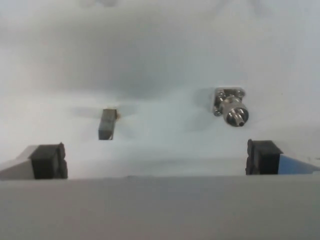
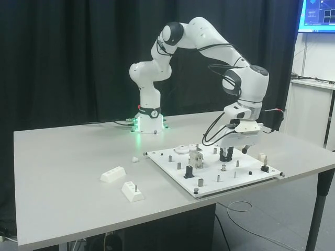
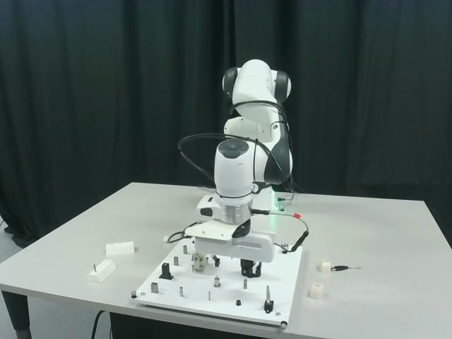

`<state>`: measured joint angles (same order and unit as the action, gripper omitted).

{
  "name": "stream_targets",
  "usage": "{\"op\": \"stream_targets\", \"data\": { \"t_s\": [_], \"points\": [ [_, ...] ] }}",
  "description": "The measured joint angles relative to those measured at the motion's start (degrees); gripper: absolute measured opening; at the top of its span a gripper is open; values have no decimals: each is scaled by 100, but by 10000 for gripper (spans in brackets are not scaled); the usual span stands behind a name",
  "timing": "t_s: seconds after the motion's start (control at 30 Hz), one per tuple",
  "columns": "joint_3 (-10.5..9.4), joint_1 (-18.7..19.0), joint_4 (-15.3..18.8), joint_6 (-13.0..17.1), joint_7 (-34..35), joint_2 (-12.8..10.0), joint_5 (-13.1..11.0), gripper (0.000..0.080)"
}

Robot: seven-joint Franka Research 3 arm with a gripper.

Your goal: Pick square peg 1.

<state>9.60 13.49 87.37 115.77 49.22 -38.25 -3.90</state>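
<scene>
Square peg 1 [image 1: 107,124] stands upright on the white board [image 1: 165,150], a short grey metal post with a square section and flat sides. It sits alone, untouched, its base on the board and nothing gripping it. In the wrist view it lies well apart from the silvery threaded connector [image 1: 231,106] on the same board.
</scene>
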Motion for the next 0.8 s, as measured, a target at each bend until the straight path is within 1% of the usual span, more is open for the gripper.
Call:
{"op": "stream_targets", "data": {
  "t_s": [0.13,0.8],
  "points": [
    [2,-21,0,5,132,5,0,800],
    [4,-23,-41,78,115,29,23,800]
  ]
}}
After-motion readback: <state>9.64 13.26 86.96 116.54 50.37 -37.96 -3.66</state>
